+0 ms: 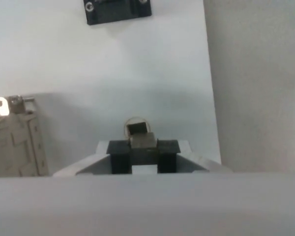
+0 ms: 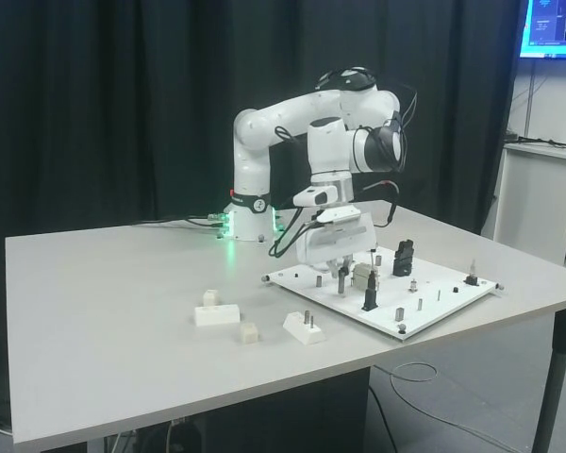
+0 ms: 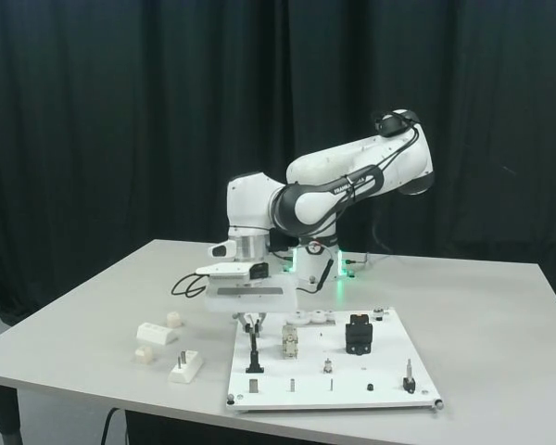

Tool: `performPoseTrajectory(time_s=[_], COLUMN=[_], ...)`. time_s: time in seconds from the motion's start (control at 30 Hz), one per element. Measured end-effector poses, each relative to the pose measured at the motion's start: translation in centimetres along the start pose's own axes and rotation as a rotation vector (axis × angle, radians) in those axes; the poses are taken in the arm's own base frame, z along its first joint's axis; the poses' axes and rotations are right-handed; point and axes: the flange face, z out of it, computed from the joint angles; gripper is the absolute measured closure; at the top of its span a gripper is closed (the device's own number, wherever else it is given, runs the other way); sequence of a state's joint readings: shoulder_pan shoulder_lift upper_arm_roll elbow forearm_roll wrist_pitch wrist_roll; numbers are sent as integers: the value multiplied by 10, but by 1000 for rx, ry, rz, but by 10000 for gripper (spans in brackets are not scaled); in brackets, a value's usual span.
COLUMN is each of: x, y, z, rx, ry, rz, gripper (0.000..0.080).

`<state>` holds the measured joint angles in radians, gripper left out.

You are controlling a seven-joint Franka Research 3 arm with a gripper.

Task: Insert square peg 3.

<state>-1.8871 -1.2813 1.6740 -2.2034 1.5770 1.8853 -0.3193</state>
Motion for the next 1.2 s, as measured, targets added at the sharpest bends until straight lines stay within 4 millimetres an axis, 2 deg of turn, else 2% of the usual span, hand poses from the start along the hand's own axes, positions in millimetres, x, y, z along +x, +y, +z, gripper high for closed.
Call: performPoseTrajectory(time_s=[0.3,1.2], x=[-2,-2], y=[0,-4], z=[7,8], rx=[-4,6], ry=[-13,-9], rz=[-19,-31], gripper=[696,696])
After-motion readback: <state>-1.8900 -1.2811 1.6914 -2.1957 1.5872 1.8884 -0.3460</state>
